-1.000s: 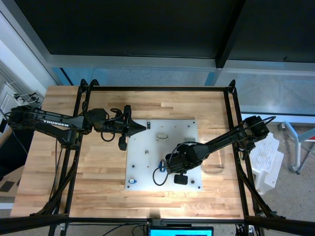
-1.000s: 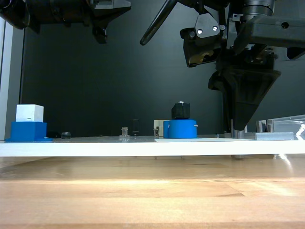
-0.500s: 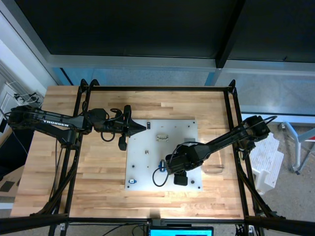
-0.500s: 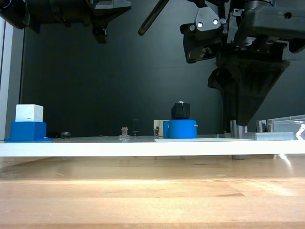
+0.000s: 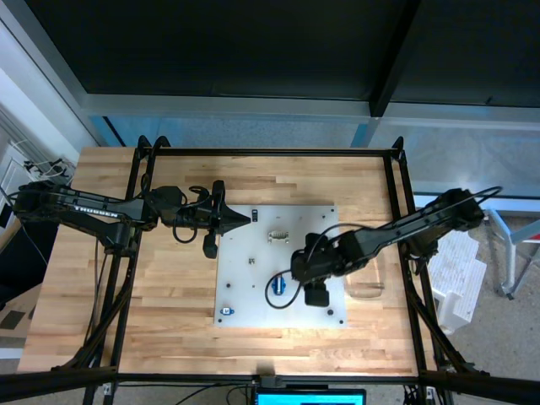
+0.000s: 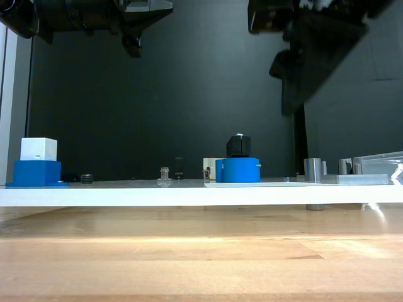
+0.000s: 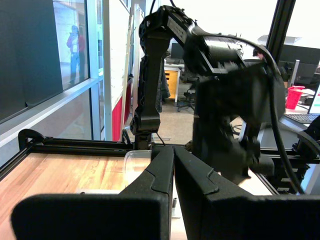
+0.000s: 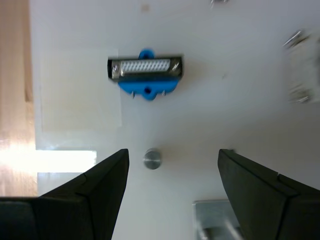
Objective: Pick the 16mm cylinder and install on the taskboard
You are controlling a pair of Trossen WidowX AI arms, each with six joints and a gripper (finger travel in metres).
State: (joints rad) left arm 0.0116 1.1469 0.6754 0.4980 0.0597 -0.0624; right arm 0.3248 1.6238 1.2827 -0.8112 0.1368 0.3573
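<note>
The 16mm cylinder (image 6: 313, 170) stands upright in the white taskboard (image 6: 189, 192), its lower end poking out under the board. In the right wrist view the cylinder (image 8: 152, 158) shows as a small silver disc on the taskboard (image 8: 225, 100), free between the spread fingers (image 8: 102, 192). My right gripper (image 8: 173, 159) is open and hangs well above the peg (image 6: 291, 100), over the board's right half (image 5: 305, 263). My left gripper (image 5: 229, 218) stays parked beyond the taskboard's (image 5: 253, 291) far left corner, its fingers (image 7: 160, 172) shut with nothing held.
A blue connector (image 8: 145, 75) and a grey metal block (image 8: 220, 220) lie close to the peg. A blue fitting (image 6: 238, 168) and a blue base with a white cube (image 6: 38, 167) stand on the board. A clear tray (image 5: 371, 283) sits right of it.
My right gripper opened, let go of the cylinder and rose up and away from it. The cylinder stays upright in the board. The left arm has not moved.
</note>
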